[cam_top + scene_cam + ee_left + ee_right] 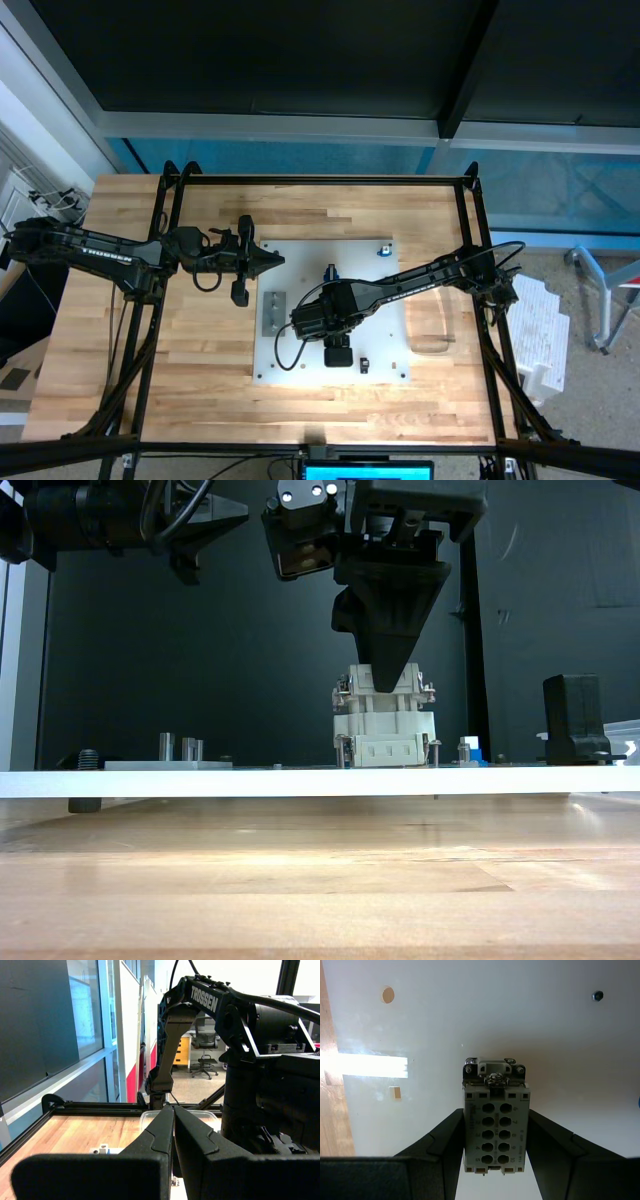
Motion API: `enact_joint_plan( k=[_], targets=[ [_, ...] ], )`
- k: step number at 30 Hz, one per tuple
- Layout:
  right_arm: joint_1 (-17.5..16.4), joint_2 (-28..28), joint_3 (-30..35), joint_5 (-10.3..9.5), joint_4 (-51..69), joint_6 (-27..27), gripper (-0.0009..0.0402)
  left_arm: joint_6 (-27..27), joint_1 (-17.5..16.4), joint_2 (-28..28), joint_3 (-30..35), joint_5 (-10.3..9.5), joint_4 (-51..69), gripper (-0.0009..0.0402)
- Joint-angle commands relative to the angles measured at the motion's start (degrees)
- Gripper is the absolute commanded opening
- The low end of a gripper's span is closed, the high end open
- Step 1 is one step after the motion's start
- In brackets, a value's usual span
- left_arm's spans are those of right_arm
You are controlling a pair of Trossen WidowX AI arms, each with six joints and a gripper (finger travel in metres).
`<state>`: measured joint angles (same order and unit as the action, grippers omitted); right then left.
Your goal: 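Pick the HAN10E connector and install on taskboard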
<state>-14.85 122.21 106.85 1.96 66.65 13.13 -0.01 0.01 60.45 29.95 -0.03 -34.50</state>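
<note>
The HAN10E connector, a beige block with two rows of round sockets, sits squeezed between the black fingers of my right gripper, which is shut on it. In the low view the gripper points straight down and the connector rests on a matching beige base on the white taskboard. From above, the right gripper is over the middle of the taskboard. My left gripper hovers at the board's far left corner, its fingers shut on nothing.
On the board stand a grey metal block at the left, a blue upright part behind the right gripper and a small black part near the front right. A clear plastic tray lies right of the board.
</note>
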Motion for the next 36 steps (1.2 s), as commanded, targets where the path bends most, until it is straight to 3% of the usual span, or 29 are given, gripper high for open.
enact_joint_plan(
  k=[1, 24, 29, 36],
  targets=[
    [0.0, 0.1, -1.3, 0.00, -1.1, -0.1, 0.0035, 0.0, 0.0, 0.0, 0.0, 0.02, 0.0, 0.0001],
    [0.0, -0.4, -3.7, -0.02, -3.4, -0.4, 0.0041, 0.0, 0.0, 0.0, 0.0, 0.02, 0.0, 0.0001],
    [0.0, -1.0, -3.7, -0.04, -3.3, -0.4, 0.0084, 0.0, 0.0, 0.0, 0.0, 0.02, 0.0, 0.0001],
    [0.0, -2.0, -3.7, 0.20, -3.1, -0.3, 0.0182, 0.0, 0.0, 0.0, 0.0, 0.02, 0.0, 0.0001]
  ],
)
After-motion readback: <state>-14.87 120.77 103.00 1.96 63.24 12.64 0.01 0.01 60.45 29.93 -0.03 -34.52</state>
